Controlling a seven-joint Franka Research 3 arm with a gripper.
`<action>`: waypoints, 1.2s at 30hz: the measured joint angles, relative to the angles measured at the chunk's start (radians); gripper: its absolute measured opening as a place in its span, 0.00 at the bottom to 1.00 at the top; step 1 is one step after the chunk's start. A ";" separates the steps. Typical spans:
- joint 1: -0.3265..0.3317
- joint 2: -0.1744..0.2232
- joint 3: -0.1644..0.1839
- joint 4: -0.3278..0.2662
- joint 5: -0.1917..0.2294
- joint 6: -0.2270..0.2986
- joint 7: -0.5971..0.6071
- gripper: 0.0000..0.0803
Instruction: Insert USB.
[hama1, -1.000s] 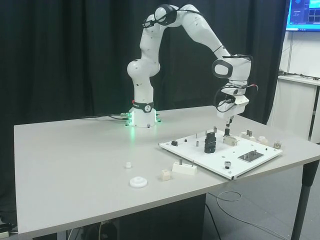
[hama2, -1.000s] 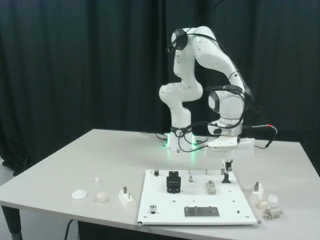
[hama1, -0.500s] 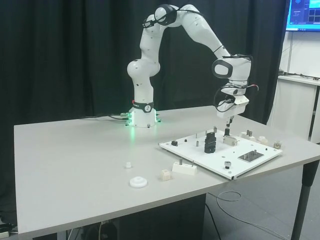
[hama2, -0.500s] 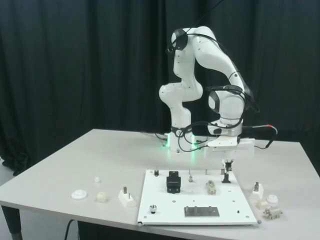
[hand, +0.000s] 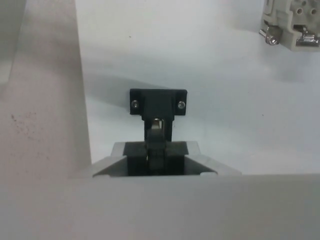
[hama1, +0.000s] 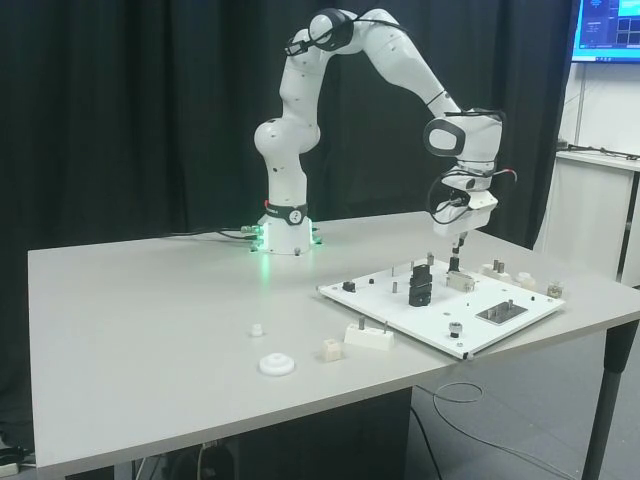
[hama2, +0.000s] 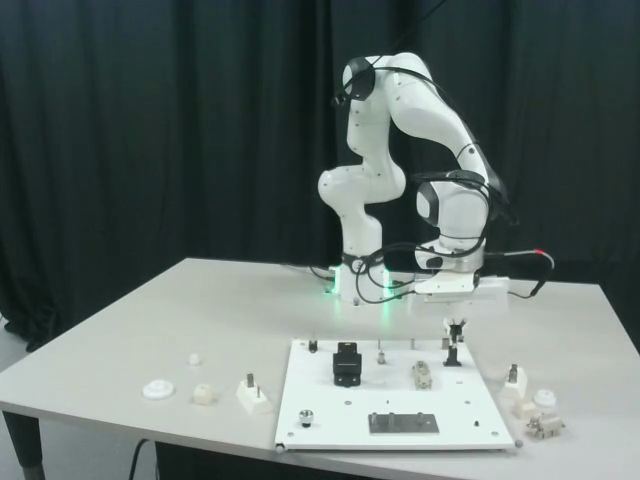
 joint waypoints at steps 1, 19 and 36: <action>0.000 0.000 0.000 0.000 0.000 0.000 0.000 0.09; 0.001 -0.007 0.001 -0.009 -0.002 -0.008 0.000 0.09; 0.003 -0.007 0.001 -0.012 -0.003 0.014 0.000 0.09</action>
